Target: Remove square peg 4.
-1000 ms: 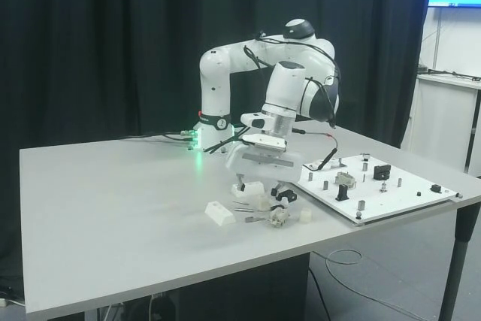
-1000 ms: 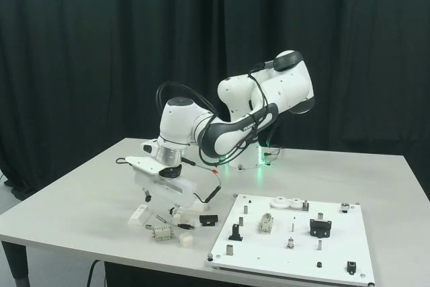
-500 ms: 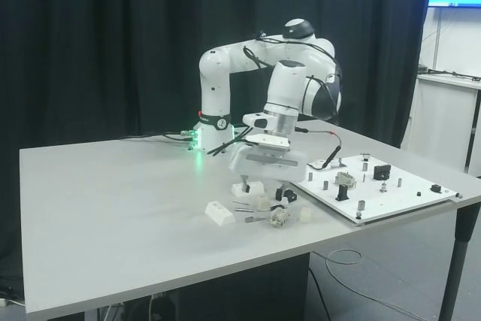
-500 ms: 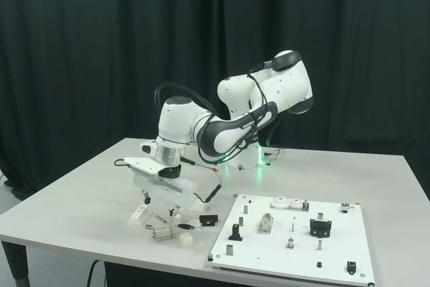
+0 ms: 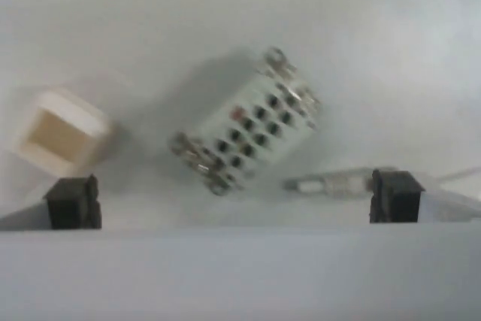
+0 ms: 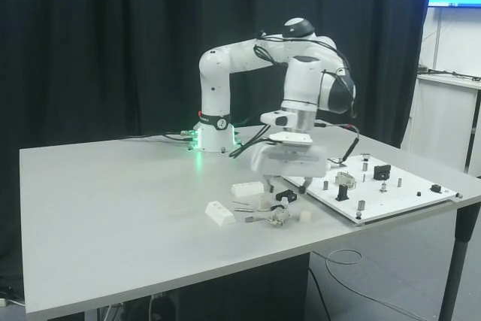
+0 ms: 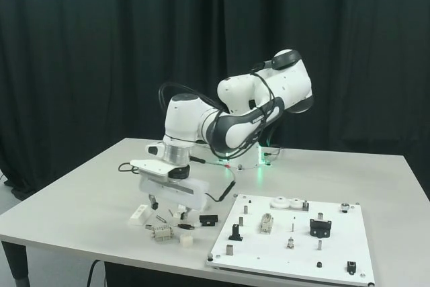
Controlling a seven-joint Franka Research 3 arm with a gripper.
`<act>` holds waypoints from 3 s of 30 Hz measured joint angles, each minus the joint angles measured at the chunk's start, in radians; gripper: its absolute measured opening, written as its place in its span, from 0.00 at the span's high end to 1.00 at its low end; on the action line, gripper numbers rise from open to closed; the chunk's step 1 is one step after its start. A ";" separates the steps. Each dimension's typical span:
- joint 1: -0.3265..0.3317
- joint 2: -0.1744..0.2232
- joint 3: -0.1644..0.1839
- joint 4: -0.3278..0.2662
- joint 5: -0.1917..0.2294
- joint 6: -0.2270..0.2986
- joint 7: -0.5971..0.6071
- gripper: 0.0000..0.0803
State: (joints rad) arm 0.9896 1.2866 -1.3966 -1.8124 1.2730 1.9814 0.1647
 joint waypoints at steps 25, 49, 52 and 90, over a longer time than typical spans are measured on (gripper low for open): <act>-0.002 0.000 0.028 0.259 -0.013 -0.107 0.205 0.00; -0.031 0.000 0.118 0.399 -0.068 -0.160 0.348 0.00; -0.038 0.000 0.129 0.407 -0.068 -0.161 0.354 0.00; -0.124 0.001 0.201 0.502 -0.102 -0.154 0.404 0.00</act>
State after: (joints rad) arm 0.8659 1.2880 -1.1958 -1.3107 1.1706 1.8271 0.5683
